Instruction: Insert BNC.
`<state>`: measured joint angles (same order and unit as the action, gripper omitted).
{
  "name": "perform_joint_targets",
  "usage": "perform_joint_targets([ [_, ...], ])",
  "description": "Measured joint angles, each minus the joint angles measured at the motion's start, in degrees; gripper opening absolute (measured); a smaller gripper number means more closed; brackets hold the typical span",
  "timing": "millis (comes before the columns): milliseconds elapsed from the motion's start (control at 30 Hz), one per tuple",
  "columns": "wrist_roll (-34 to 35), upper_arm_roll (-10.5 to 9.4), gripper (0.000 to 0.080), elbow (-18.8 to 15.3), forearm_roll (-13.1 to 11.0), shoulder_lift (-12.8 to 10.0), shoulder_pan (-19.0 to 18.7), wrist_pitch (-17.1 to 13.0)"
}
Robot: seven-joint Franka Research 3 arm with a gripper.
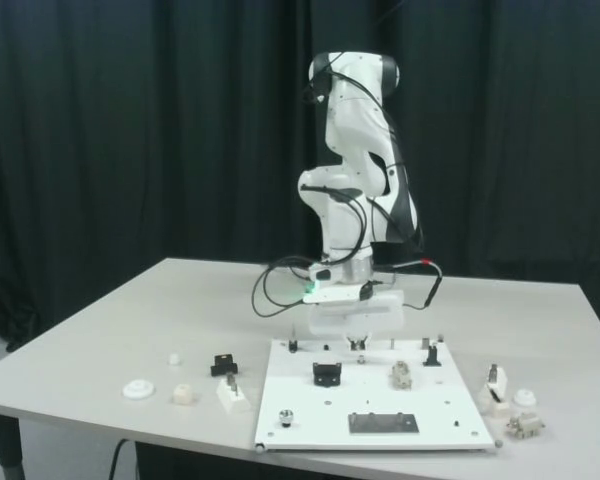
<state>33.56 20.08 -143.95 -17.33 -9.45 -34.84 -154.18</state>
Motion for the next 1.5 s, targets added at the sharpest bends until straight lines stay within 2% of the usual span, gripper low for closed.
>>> perform_joint_targets([
  [567, 0.5, 1.53, 0.0123, 0.1, 0.5, 3.1, 0.0, 4.1],
  [967, 1.4, 1.87, 0.0123, 0.1, 1.1, 4.1, 0.0, 5.2],
  [1500, 5.5, 1.85, 0.0123, 0.6, 1.1, 4.1, -0.2, 5.0],
])
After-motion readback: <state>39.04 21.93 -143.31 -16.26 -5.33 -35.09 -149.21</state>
